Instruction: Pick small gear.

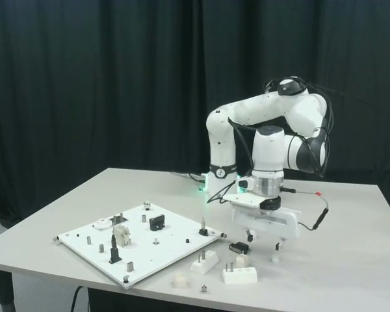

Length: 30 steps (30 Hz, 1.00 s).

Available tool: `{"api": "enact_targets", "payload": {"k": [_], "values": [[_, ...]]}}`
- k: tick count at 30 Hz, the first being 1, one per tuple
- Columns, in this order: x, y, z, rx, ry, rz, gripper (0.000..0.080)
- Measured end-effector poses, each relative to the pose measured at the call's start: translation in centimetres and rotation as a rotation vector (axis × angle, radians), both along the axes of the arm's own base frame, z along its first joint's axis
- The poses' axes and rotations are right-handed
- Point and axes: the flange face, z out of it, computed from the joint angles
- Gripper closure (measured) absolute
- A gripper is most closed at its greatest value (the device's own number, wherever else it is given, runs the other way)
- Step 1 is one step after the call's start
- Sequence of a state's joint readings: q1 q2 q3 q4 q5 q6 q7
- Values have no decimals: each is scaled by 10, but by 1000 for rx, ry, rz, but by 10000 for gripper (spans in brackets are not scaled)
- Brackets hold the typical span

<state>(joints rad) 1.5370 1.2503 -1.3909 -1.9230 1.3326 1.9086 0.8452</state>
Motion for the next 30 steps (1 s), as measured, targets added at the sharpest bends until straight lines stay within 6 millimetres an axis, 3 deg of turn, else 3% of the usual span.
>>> {"api": "enact_targets", "payload": {"k": [30], "values": [[-13,17,-46,-8,25,-36,3]]}}
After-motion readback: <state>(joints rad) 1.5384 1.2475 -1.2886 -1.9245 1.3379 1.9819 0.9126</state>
